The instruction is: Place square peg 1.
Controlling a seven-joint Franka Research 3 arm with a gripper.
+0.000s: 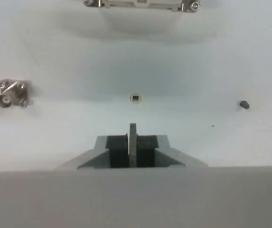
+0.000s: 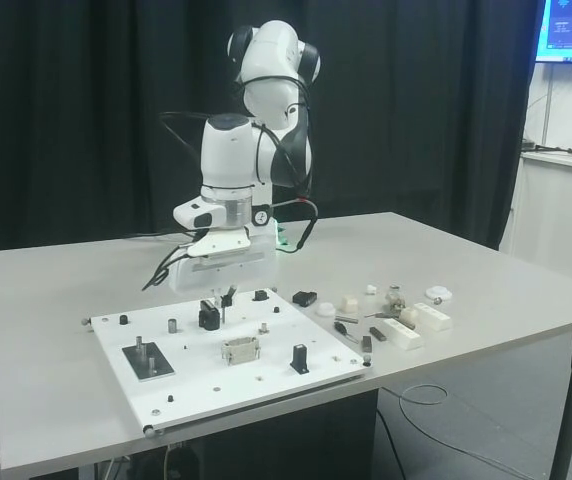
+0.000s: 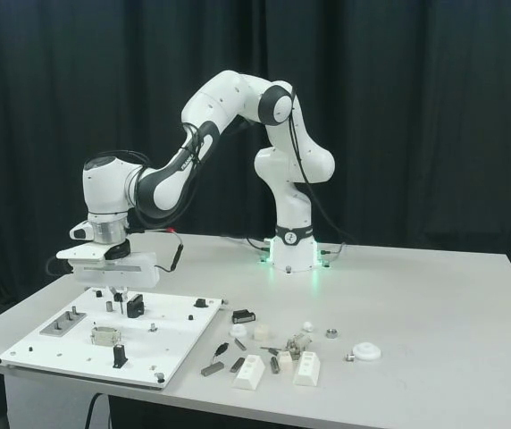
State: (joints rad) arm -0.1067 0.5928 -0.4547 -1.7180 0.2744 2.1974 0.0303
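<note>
tool (image 1: 132,151) is closed on a thin grey square-section metal peg (image 1: 132,142), gripped between the two black finger pads (image 1: 118,152); the peg's free end sticks out past the fingertips. its long axis runs along the tool's approach line, near upright over the white flat assembly board (image 2: 266,375) on the grey worktop (image 2: 56,290).

key relation: in the wrist view, the small square socket with a pale ring (image 1: 135,98) lies straight ahead of the peg tip, on the same line as the peg but apart from it. peg is not yet in the hole. both room views show the tool (image 2: 223,296) hovering just above the board, near a black block (image 2: 208,318).

judgement: next move needs a short shift toward the socket, then straight descent; square faces must match the hole.
</note>
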